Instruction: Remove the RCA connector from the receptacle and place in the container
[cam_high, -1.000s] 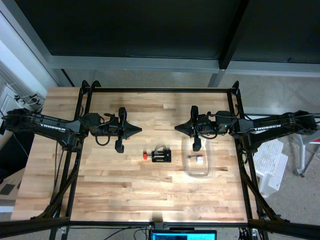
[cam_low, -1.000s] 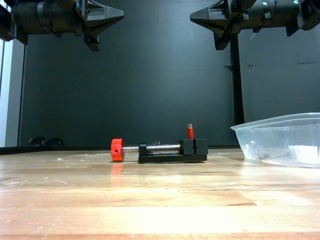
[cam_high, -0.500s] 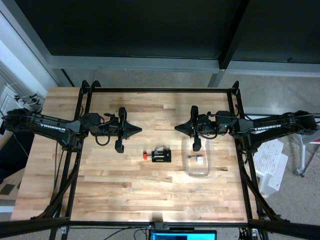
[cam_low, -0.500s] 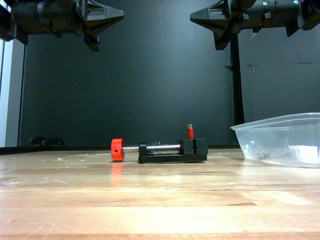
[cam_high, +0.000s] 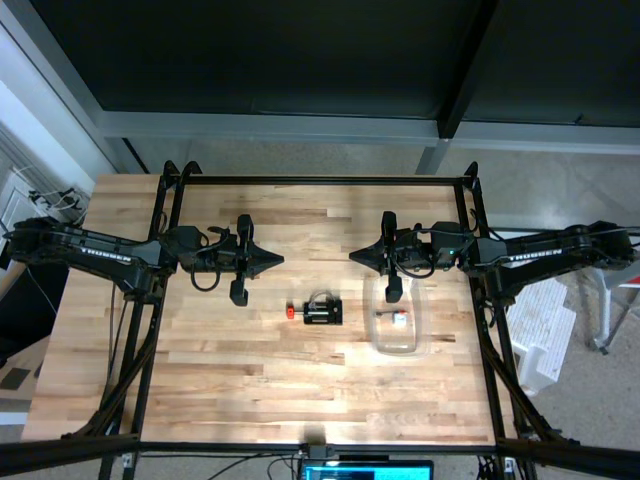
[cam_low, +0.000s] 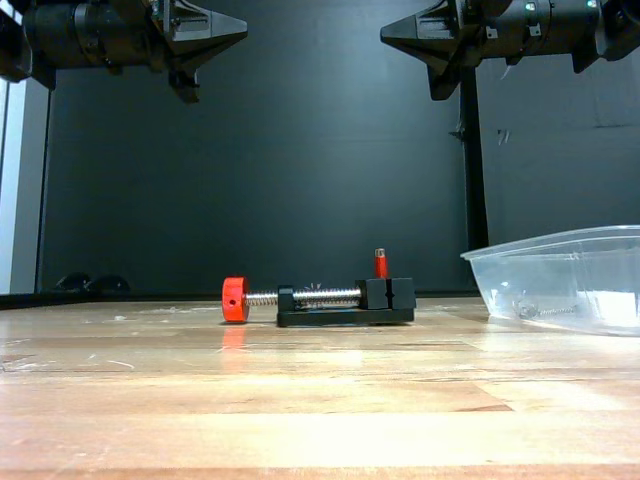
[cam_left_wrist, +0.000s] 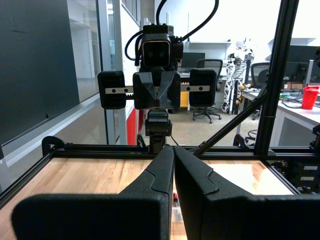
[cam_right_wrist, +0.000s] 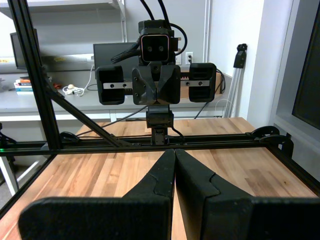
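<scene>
Near table centre, high view: the receptacle sits flat on the table, red-orange knob pointing to 9 o'clock. Bare wood on its 6, 9 and 12 o'clock sides.

Low view: the RCA connector stands upright in the receptacle's end away from the knob, red body with a grey tip on top, open air above it.

The container lies at 3 o'clock of the block, near but apart, a strip of wood between them. Its long side runs 12 to 6. A small whitish cube lies inside. In the low view its clear wall rises to about the height of the connector's tip.

Left gripper: at about 10 o'clock of the block, high above the wood, pointing to 3 o'clock. Its fingers are pressed together, holding nothing.

Right gripper: at about 1 o'clock of the block, equally high, pointing to 9 o'clock, over the container's far end. Its fingers are pressed together, holding nothing.

The two tips face each other, with a gap between them. The black frame rail edges the table's far side, well apart from everything.
</scene>
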